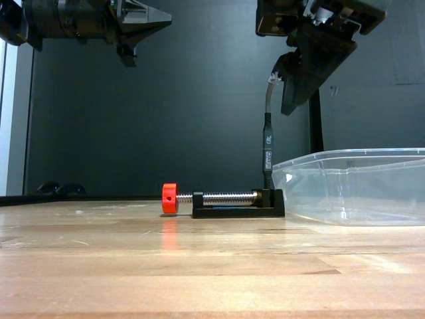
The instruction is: Remove the USB-C connector from the USB-C receptacle and place in the container
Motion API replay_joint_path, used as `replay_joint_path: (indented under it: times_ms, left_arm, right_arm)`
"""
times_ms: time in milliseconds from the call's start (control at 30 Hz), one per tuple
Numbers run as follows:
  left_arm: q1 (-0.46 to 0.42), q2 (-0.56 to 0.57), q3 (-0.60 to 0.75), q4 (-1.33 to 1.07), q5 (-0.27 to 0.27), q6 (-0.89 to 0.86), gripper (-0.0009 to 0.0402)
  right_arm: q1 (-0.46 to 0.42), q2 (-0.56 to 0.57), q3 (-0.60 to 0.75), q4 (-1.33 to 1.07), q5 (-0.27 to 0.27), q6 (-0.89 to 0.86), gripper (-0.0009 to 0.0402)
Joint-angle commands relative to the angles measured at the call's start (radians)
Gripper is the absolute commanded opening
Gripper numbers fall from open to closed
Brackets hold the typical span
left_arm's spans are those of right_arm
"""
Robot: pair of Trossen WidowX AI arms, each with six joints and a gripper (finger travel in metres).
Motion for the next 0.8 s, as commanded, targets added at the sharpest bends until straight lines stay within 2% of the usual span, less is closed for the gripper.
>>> replay_joint_path:
  times_ms: [33,467,667,800]
  left_arm:
    - [0.0,0.0,0.0,0.0,0.0,0.0,0.0]
    - [0.0,0.0,0.0,0.0,0.0,0.0,0.0]
    - [0.0,0.0,0.0,0.0,0.0,0.0,0.0]
    - [0.0,0.0,0.0,0.0,0.0,0.0,0.0]
  right_arm:
    - [-0.001,0.018,0.008,-0.006,0.0,0.001,0.0194]
    - [-0.003,0.175,0.113,-0.007,0.0,-0.026,0.0192]
    - [-0.005,0.19,0.111,0.001,0.001,-0.026,0.019]
    - [-0.005,0.19,0.111,0.022,0.001,-0.025,0.0166]
